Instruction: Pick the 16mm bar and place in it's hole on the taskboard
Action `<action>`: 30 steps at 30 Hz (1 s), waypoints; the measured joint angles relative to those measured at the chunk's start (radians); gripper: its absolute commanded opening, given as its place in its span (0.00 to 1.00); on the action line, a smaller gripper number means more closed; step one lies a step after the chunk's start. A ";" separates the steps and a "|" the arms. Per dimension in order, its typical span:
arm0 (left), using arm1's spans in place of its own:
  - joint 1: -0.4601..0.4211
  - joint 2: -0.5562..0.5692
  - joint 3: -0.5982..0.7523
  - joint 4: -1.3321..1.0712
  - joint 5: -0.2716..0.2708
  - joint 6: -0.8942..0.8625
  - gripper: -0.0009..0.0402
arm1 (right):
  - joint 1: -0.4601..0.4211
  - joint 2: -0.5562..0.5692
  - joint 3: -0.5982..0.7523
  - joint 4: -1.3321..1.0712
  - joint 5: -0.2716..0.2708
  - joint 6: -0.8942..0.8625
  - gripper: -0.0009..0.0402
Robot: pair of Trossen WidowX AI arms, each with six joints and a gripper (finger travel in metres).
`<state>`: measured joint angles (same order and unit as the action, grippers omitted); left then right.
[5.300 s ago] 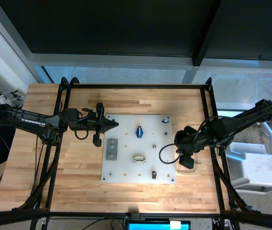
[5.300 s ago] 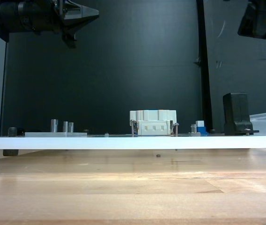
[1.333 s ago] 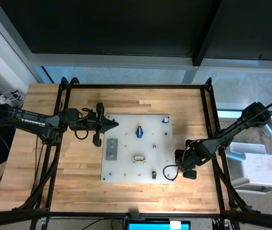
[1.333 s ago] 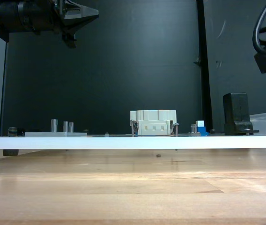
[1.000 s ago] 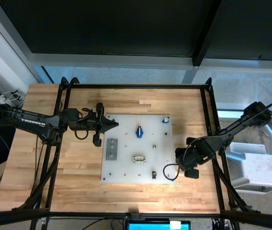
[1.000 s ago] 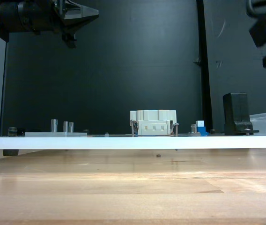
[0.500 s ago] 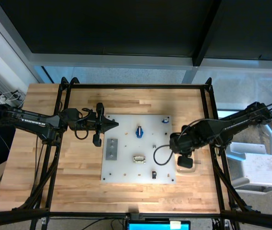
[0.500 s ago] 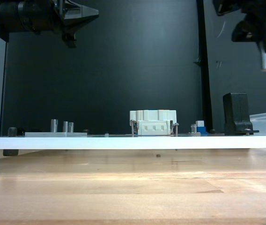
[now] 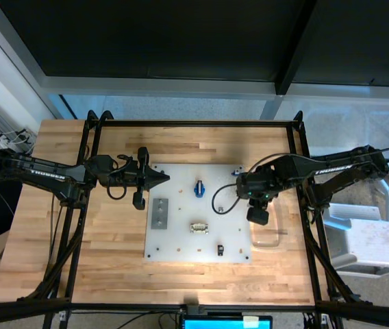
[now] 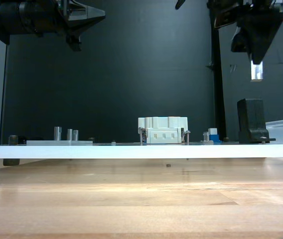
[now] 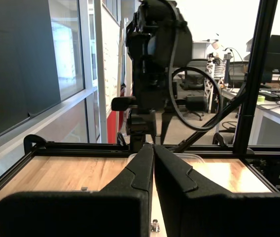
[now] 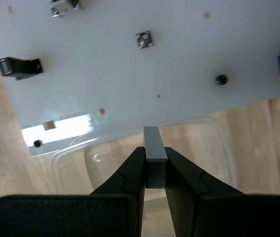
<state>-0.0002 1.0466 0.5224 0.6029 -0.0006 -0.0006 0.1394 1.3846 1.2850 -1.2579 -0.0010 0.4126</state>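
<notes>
The 16mm bar [image 12: 152, 139] is a short grey square-ended piece, held upright in my right gripper [image 12: 155, 154], which is shut on it. From the low view the bar [image 10: 256, 70] hangs under the right gripper [image 10: 255, 56], well above the white taskboard [image 10: 131, 151] and clear of any seat. In the high view the right gripper [image 9: 250, 195] is over the taskboard's [image 9: 181, 240] right edge. My left gripper [image 9: 161, 178] hovers high at the board's far left corner, shut with nothing in it [image 11: 154, 148].
A grey metal block [image 9: 160, 212] with short pegs [image 10: 70, 134] sits on the board's left side. A white connector [image 10: 162, 129], a black clip [image 10: 251, 121] and a blue part [image 9: 199, 188] also stand on the board. A clear plastic tray [image 9: 274, 232] lies beside the board's right edge.
The right arm has risen from the clear tray and swung left and away, carrying the bar over the board's right edge. The left arm has not moved.
</notes>
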 measured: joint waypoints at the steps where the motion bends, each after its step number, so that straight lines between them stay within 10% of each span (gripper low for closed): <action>1: 0.000 0.000 0.000 0.000 0.000 0.000 0.02 | -0.015 0.000 0.000 0.000 0.000 -0.012 0.03; 30: 0.000 0.000 0.000 0.000 0.000 0.000 0.02 | -0.309 0.194 0.003 0.105 0.000 -0.393 0.03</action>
<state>-0.0002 1.0466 0.5228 0.6029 -0.0006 -0.0006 -0.1696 1.5787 1.2877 -1.1530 -0.0013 0.0200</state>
